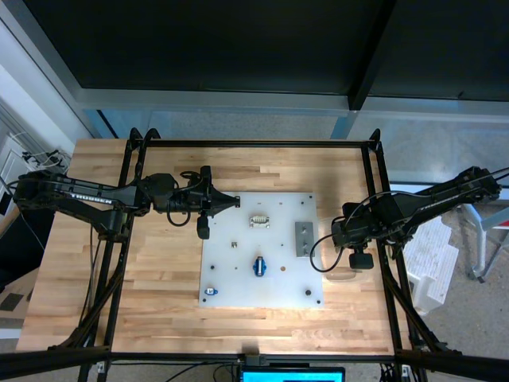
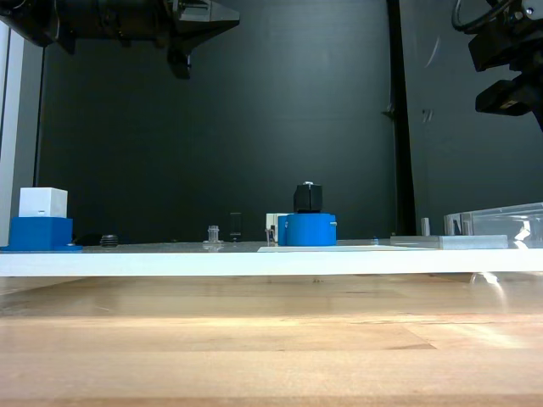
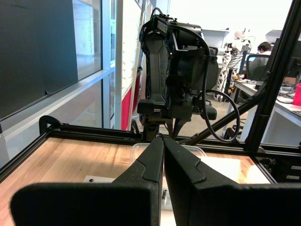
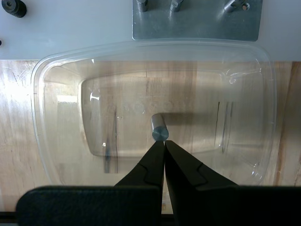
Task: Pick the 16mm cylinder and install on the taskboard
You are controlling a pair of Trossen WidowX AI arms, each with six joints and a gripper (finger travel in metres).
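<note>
Black right end effector [image 4: 164, 143], fingers pressed together and empty, hangs over the clear plastic tray [image 4: 37, 80]. Inside the tray, the short dull-grey metal 16mm cylinder [image 4: 159, 127] lies on its side, its long axis pointing from those tips toward the flat white taskboard [image 4: 70, 23] beside the tray. Black left end effector [image 1: 231, 201], also closed, hovers across the taskboard from the tray.
</note>
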